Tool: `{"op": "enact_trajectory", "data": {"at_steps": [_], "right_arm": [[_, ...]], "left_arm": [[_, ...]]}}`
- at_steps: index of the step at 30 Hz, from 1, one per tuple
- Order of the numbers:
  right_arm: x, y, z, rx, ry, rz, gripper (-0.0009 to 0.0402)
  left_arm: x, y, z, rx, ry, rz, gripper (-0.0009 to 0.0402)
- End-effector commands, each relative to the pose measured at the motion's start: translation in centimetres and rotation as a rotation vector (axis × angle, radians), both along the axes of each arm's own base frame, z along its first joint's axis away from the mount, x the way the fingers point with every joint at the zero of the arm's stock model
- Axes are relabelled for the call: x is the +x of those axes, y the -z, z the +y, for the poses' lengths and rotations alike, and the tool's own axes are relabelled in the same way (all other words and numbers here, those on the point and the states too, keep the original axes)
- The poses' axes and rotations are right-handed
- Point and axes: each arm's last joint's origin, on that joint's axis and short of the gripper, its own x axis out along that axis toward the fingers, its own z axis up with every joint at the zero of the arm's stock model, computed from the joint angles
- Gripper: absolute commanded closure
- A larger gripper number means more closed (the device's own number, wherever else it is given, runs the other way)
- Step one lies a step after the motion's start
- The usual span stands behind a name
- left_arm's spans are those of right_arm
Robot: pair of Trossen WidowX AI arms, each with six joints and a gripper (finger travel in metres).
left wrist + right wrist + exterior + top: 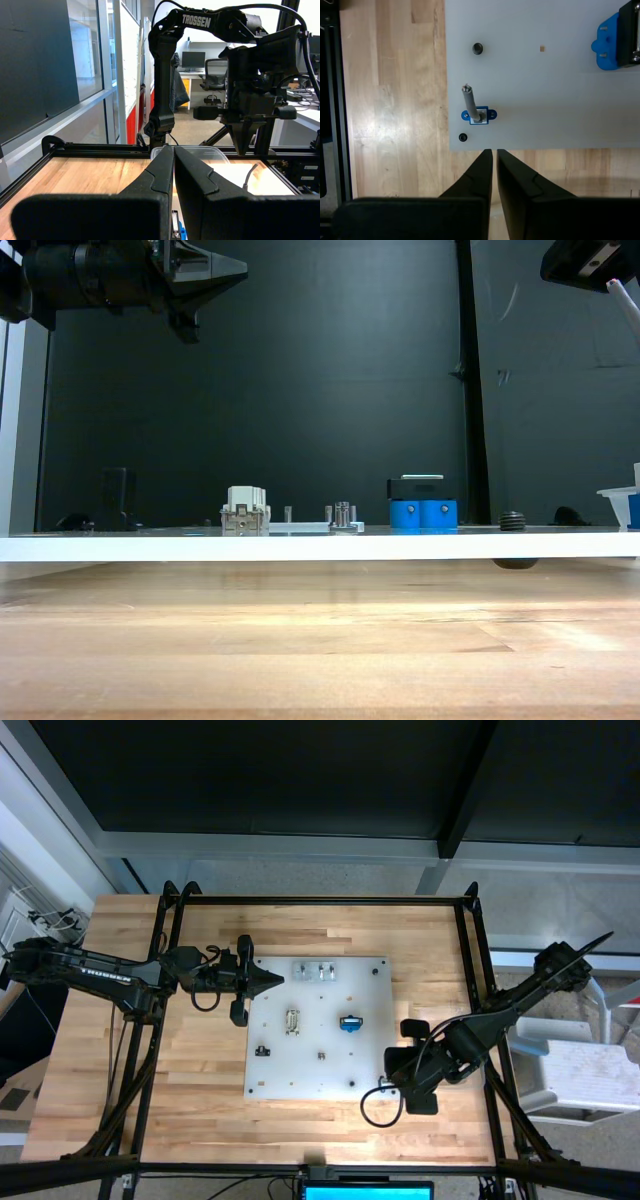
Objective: Remove the rj45 connector and place it in the container
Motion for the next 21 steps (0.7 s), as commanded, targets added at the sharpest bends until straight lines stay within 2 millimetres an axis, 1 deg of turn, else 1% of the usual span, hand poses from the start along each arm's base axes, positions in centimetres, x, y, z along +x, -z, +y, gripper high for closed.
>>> {"op": "enact_trajectory", "data": {"at_steps": [1,7,12,16,21], "right_arm": [[0.1,0.2,0.1,-0.012,0.001,0.005,0.0345],[0.4,0.7,0.3,-0.021,0.003,0.020,0.0276],[0.7,1.3,0.5,-0.029,0.003,0.031,0.0233],[1.1,1.9,0.8,-0.040,-0.003,0.042,0.0215],[1.3,2.4,0.9,-0.046,-0.004,0.050,0.0211]], "left_arm": [[0.0,0.0,0.0,0.000,0.000,0.000,0.0392],[0.0,0.0,0.0,0.000,0.000,0.000,0.0392],[0.0,0.0,0.0,0.000,0.000,0.000,0.0392],[0.0,0.0,0.0,0.000,0.000,0.000,0.0392],[0.0,0.0,0.0,0.000,0.000,0.000,0.0392]]}}
